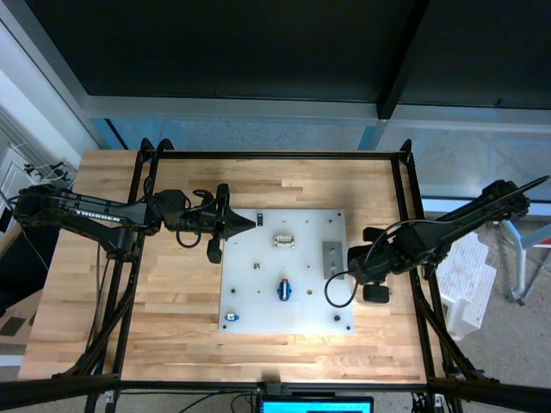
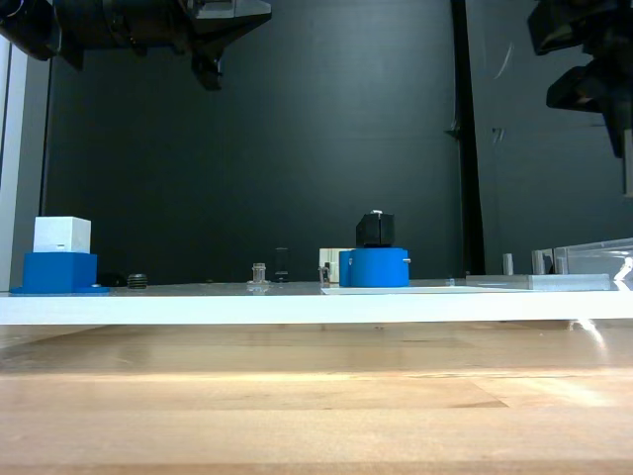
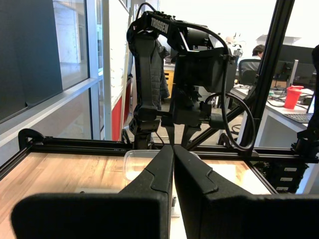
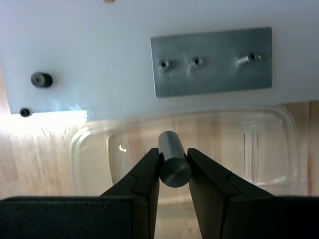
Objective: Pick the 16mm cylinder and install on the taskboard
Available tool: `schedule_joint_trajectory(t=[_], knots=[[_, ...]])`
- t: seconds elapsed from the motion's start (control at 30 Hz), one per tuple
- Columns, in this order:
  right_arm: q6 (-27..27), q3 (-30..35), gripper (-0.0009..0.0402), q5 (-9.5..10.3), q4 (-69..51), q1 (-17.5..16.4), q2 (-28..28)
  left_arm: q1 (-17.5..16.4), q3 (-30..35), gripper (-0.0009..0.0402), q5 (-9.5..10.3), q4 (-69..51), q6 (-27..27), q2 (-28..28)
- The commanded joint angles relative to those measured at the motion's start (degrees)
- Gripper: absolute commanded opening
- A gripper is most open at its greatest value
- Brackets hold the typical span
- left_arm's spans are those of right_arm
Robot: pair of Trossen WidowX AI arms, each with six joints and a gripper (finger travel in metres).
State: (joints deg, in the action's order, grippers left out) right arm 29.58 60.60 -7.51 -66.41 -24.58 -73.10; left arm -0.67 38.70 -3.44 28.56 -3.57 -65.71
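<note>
The 16mm cylinder [image 4: 175,168], a short grey metal peg, is pinched between the fingertips of my right gripper [image 4: 173,155]. It hangs above a clear plastic tray [image 4: 249,144], just off the taskboard's [image 4: 99,45] edge and close to the grey metal block [image 4: 212,60]. In the high view my right gripper [image 1: 351,265] sits at the right edge of the white taskboard [image 1: 258,292]; the peg is hidden there. My left gripper [image 1: 248,224] hovers at the board's far left corner, fingers [image 3: 159,169] pressed together with nothing between them.
On the board stand a blue fitting [image 1: 283,290], a beige connector [image 1: 282,240], the grey block [image 1: 332,256] and a small blue-and-white part [image 1: 230,318]. A black frame [image 1: 275,156] surrounds the wooden table. White packaging [image 1: 465,284] lies off the right edge.
</note>
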Motion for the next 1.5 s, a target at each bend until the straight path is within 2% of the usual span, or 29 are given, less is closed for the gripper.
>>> schedule_joint_trajectory(t=[0.03,0.97,1.5], knots=[[-0.02,1.36,0.0018,0.00,0.55,0.39,-2.29,-0.02,0.02,0.0000,0.00,0.02,0.00,0.00],[-0.04,14.97,0.0018,-0.46,5.99,2.75,-22.56,-0.02,0.02,0.0000,0.00,0.00,0.00,0.00],[-0.02,16.48,0.0018,-0.42,9.90,2.99,-27.32,-0.02,0.02,0.0000,0.00,0.00,0.00,0.00]])
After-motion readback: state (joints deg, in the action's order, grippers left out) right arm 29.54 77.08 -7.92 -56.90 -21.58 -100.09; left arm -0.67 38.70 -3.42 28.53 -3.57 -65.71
